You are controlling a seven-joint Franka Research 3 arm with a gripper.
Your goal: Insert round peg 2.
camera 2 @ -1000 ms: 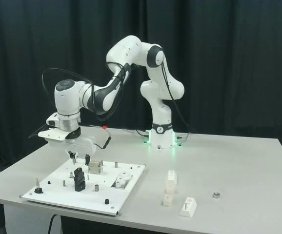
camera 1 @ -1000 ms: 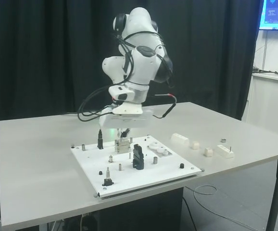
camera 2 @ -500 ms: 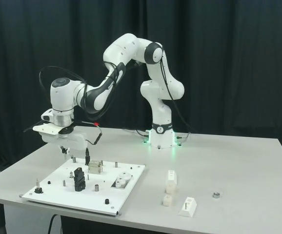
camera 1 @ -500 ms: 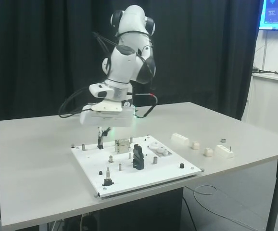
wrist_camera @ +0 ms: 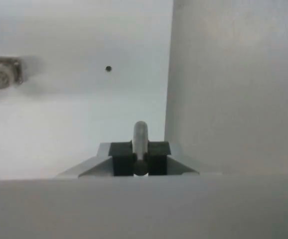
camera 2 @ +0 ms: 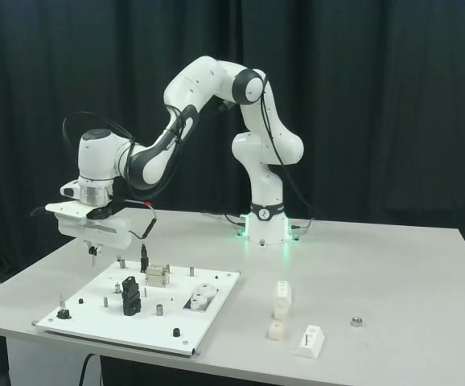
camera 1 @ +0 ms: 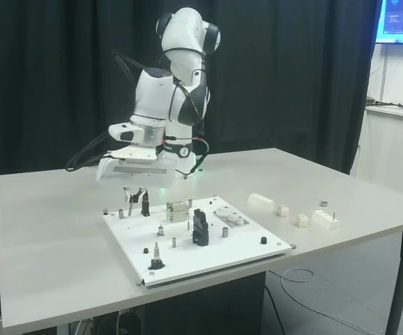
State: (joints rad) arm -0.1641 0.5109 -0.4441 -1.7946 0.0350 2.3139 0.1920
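Observation:
My gripper (wrist_camera: pixel 139 160) is shut on a thin grey round peg (wrist_camera: pixel 140 135), which sticks out past the black fingertips. In the wrist view the peg hangs over the white board (wrist_camera: pixel 74 114), close to the edge where the board meets the grey table (wrist_camera: pixel 233 89). A small dark hole (wrist_camera: pixel 108 68) shows in the board beyond the peg. In the first room view my gripper (camera 1: pixel 129 196) hovers above the far left corner of the white board (camera 1: pixel 236 248). The second room view has the gripper (camera 2: pixel 93 252) over the back left of the board (camera 2: pixel 208 310).
A metal fitting (wrist_camera: pixel 3 74) stands on the board. Upright pins, a black connector (camera 1: pixel 200 227) and a white round part (camera 1: pixel 231 216) stand mid-board. White blocks (camera 1: pixel 261 202) (camera 1: pixel 325 219) lie on the table to the right, with a small metal ring (camera 2: pixel 356 322).
The arm has swung from over the middle of the board to its far left corner, carrying the peg and rising slightly. Nothing on the board has moved.

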